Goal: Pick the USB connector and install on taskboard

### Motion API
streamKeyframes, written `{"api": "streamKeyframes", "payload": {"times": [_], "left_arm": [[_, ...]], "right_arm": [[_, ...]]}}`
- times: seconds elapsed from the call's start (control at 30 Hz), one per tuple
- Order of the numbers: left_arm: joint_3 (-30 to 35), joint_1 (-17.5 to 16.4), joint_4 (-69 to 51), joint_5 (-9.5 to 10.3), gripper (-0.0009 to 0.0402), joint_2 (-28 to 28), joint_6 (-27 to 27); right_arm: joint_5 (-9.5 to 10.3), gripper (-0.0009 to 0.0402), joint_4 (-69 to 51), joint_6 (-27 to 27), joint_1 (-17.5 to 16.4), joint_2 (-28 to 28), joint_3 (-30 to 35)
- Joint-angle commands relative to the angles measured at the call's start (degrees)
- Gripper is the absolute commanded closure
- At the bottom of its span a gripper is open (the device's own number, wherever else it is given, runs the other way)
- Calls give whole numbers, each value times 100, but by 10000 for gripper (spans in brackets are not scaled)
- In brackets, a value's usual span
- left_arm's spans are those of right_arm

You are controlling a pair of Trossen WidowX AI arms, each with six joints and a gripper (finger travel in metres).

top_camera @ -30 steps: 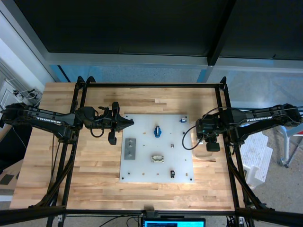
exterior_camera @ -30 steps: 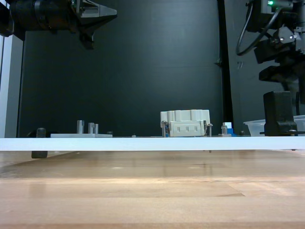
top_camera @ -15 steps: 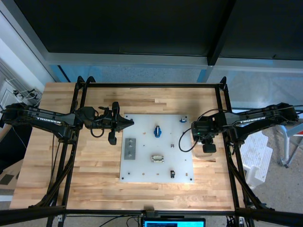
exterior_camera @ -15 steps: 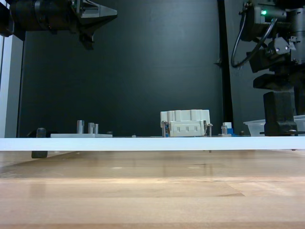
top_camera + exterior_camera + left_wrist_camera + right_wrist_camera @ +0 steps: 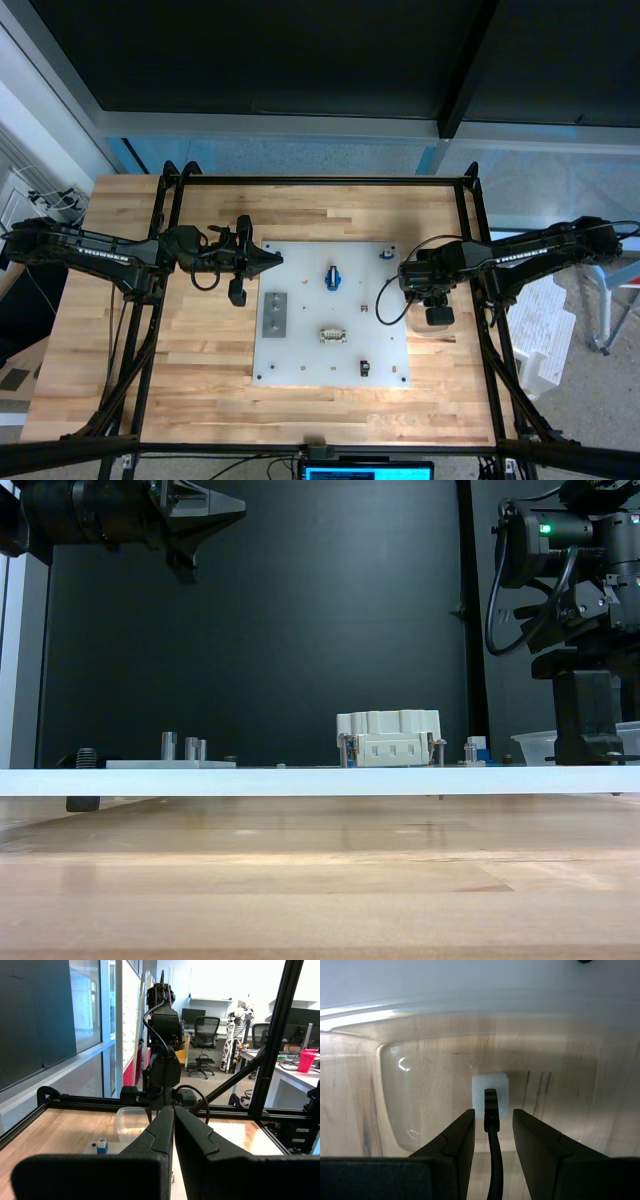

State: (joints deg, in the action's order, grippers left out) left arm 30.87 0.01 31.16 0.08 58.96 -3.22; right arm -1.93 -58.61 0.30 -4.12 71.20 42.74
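The taskboard (image 5: 300,355) is seen flat on the wooden table (image 5: 180,380), closest to the near edge. On it the beige connector (image 5: 333,336) is met first, with the grey metal block (image 5: 275,313) just to its left.

Just off the board's right edge, the right gripper (image 5: 492,1111) is lowered over the clear plastic tray (image 5: 395,1090). Its fingers (image 5: 455,1140) are spread apart, one either side of the USB connector (image 5: 491,1102), and no contact with it can be made out, so nothing is gripped. The black plug is found inside the tray (its cable trailing back between the fingers), its tip against a small white block (image 5: 490,1082).

Farther back on the board, the blue part (image 5: 333,278) is passed. Last, the left gripper (image 5: 268,260) is held high near the board's far left corner, fingers pressed together and empty.
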Motion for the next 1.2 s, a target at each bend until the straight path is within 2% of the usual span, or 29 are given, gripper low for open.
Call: {"api": "streamKeyframes", "payload": {"times": [0.03,0.53,0.77,1.2], "left_arm": [[0,0,2,-2,393,0,0],[0,-2,2,-2,393,0,0],[0,-2,2,-2,393,0,0],[0,-2,2,-2,393,0,0]], "right_arm": [[0,294,2,4,-4,37,2],[2,351,4,4,-39,59,2],[46,396,2,-7,-42,57,2],[37,393,-22,9,-42,-155,26]]}}
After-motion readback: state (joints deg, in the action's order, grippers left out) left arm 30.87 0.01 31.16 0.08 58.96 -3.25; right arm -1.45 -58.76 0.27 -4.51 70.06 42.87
